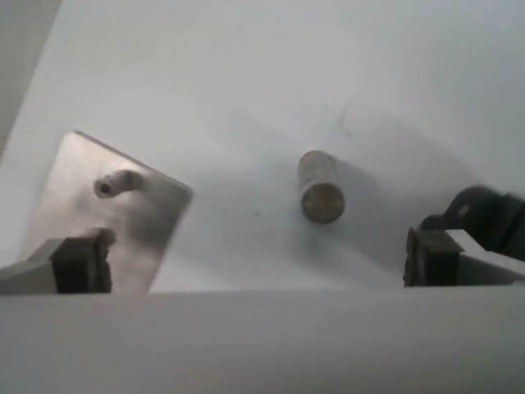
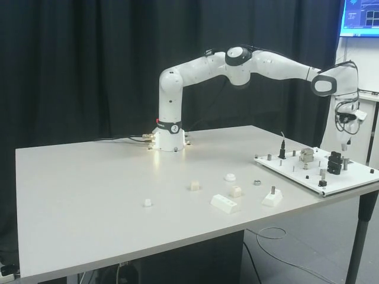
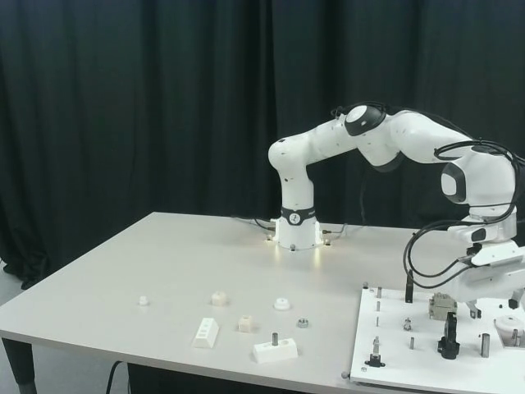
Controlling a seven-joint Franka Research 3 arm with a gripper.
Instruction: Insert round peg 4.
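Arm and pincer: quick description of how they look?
The arm has white rounded link shells with grey-black joint caps and a black band near its base. Black cables loop beside the wrist. The pincer has a white body and two black ribbed pads.

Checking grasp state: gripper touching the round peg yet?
Apart. Wrist view shows the round peg standing alone on the white board, with clear gaps to both fingers.

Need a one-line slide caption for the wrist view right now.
Open hand hovers above an upright round peg on the white board, beside a metal plate.
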